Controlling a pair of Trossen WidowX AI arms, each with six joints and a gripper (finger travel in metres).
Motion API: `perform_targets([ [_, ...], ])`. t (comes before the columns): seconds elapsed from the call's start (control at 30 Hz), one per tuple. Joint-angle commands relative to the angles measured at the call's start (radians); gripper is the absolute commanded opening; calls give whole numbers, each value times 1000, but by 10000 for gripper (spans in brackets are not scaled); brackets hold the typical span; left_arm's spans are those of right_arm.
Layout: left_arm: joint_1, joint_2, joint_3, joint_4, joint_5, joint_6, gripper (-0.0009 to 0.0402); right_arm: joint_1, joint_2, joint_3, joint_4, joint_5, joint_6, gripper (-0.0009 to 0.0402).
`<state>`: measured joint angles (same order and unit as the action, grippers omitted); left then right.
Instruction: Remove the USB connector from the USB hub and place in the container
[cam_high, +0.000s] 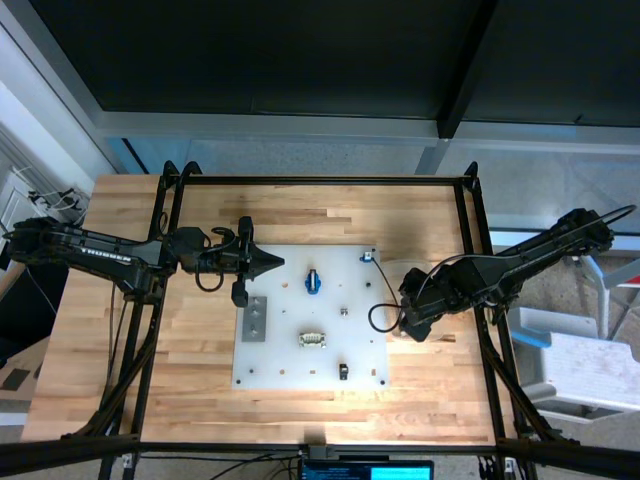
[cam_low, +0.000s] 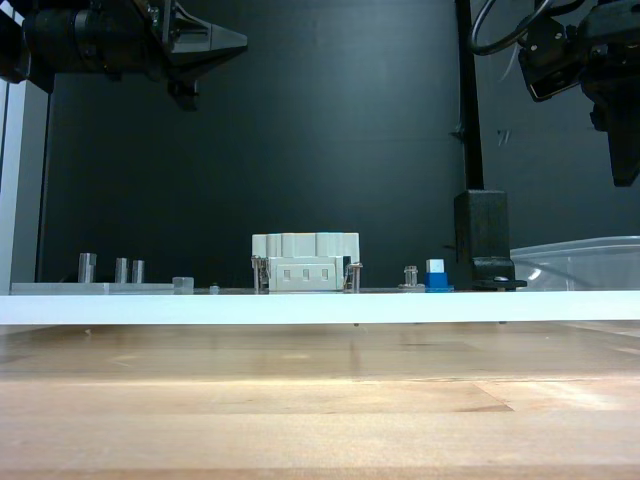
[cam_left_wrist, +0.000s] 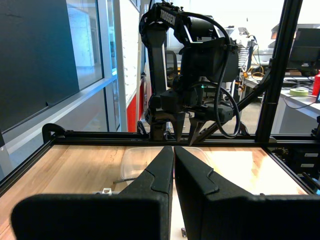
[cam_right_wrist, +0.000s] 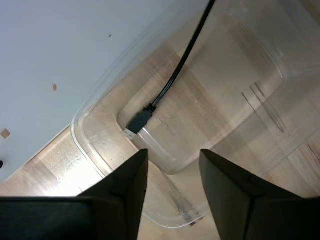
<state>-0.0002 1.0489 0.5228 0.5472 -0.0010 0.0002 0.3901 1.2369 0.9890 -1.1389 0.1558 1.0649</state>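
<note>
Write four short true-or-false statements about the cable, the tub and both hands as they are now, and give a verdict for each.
1. The plug of the thin black USB connector lies inside the clear plastic rectangular container. True.
2. The right hand is shut on the cable. False: it is open and holds nothing, above the container.
3. The left hand is shut, up in the air over the left part of the flat white board. True.
4. The container stands on the white board. False: it rests on the wooden table, beside the board's right edge.
</note>
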Motion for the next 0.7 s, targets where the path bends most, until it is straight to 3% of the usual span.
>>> perform_targets([
  [0.03, 0, 0, 0, 0, 0, 0, 1, 0, 1, 0, 0, 1, 5, 170],
  [0.7, 0, 0, 0, 0, 0, 0, 1, 0, 1, 0, 7, 0, 5, 170],
])
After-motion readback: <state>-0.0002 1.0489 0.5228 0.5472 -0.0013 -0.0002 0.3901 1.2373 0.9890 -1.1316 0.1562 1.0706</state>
